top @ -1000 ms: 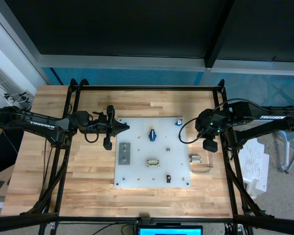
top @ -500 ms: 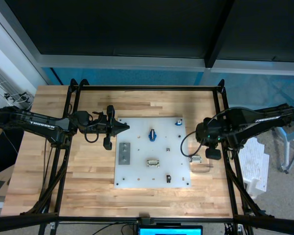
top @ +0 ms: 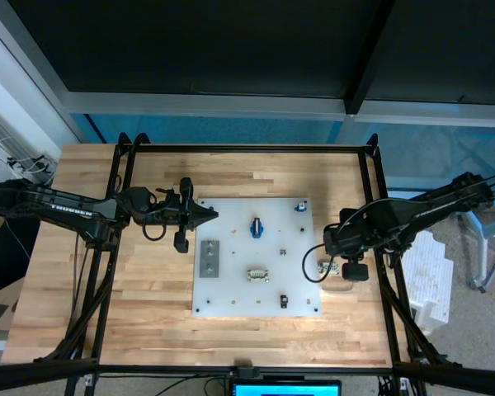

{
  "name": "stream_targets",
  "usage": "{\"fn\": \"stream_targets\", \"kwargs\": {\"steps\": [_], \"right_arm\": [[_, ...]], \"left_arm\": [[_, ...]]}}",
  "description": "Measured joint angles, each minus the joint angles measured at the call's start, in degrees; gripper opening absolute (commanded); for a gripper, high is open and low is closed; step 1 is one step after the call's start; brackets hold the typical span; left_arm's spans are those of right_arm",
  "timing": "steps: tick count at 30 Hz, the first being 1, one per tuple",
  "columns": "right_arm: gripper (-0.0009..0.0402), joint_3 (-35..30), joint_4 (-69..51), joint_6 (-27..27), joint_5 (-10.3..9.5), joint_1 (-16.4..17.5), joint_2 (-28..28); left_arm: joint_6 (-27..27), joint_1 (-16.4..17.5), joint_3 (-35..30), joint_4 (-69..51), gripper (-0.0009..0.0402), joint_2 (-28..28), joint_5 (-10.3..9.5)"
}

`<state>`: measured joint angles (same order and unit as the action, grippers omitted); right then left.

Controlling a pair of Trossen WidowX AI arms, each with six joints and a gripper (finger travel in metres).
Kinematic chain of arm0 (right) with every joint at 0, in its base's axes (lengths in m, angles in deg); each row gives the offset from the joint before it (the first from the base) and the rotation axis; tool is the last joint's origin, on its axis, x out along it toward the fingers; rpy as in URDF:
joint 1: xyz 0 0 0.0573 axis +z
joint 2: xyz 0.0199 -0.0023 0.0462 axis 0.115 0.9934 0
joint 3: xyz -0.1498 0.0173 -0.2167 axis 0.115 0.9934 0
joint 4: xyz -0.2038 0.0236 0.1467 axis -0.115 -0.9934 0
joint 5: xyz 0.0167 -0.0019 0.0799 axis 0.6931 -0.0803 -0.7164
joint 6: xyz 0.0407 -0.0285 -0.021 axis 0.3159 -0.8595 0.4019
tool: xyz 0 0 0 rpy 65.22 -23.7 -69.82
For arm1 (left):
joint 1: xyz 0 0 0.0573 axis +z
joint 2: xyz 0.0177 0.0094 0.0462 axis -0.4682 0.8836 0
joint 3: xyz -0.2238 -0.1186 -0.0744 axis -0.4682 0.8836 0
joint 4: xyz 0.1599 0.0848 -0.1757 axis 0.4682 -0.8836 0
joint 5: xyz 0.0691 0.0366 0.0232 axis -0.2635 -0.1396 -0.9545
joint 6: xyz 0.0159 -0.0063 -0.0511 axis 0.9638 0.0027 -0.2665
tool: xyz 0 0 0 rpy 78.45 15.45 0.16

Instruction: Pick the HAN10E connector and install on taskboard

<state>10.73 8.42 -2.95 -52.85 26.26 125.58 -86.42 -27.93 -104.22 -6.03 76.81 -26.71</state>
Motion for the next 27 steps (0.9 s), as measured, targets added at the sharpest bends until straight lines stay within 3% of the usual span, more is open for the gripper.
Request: {"fn": "stream_targets", "kwargs": {"steps": [8, 13, 19, 27], "right_arm": [[0.0208, 0.4, 0.6, 0.0, 1.86, 0.3, 1.3], [0.0267, 2.8, 3.4, 0.3, 2.73, 0.9, 1.3], [0.0304, 6.4, 6.8, 1.3, 3.98, 2.5, 1.9], [0.0306, 9.8, 11.8, 1.6, 4.50, 3.6, 3.8]], "left_arm": [[0.0, 0.0, 0.0, 0.0, 0.0001, 0.0, 0.02], [0.0, 0.0, 0.0, 0.0, 0.0001, 0.0, 0.02], [0.0, 0.0, 0.0, 0.0, 0.0001, 0.0, 0.00], [0.0, 0.0, 0.0, 0.0, 0.0001, 0.0, 0.02]]}}
